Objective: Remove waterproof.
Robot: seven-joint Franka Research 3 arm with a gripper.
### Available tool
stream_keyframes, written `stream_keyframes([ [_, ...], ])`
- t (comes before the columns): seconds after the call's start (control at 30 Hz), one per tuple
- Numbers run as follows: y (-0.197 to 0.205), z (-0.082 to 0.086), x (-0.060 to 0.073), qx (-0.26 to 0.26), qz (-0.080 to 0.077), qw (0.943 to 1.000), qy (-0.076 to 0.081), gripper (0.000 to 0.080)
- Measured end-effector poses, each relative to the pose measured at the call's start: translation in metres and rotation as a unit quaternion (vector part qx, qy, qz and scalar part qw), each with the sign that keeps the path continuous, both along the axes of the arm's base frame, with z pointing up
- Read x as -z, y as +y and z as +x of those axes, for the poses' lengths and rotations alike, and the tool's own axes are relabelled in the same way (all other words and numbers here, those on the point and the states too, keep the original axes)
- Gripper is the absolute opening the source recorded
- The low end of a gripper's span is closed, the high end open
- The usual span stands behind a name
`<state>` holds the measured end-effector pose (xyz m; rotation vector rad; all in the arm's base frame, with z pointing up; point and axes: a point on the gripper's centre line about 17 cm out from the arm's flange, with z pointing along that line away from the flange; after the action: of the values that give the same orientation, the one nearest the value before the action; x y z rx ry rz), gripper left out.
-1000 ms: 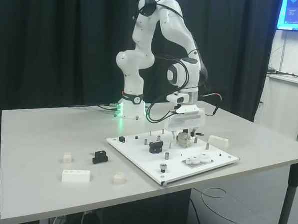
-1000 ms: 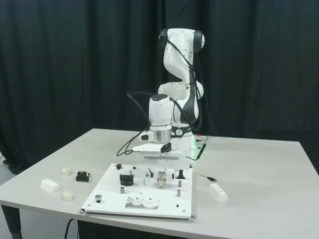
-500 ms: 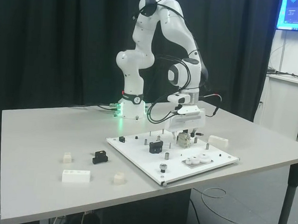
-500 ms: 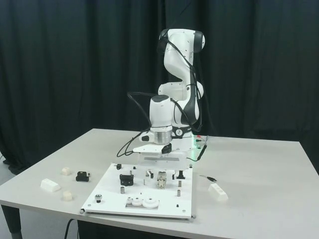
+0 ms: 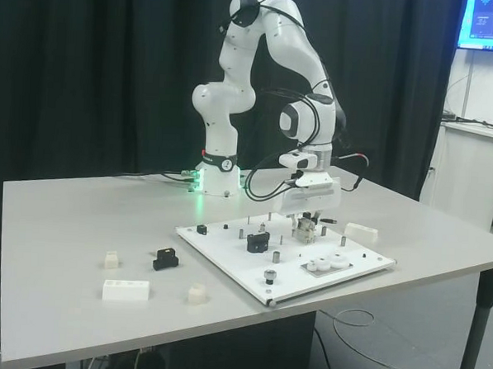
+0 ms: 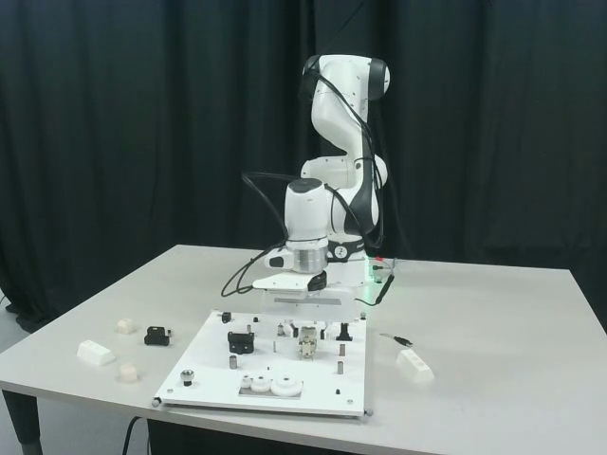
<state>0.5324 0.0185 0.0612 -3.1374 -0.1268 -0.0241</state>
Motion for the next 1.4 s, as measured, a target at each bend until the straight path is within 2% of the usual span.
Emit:
stream_keyframes([
  [0.17,-0.0037,-0.0006,0.0003,0.003,-0.004,1.0,0.003,0.0514],
  [0.2,-0.0036,-0.0007,0.0003,0.001,-0.006,1.0,0.003,0.0315],
  [1.4,-0.004,-0.0013,-0.0002,-0.002,-0.006,1.0,0.006,0.0312],
])
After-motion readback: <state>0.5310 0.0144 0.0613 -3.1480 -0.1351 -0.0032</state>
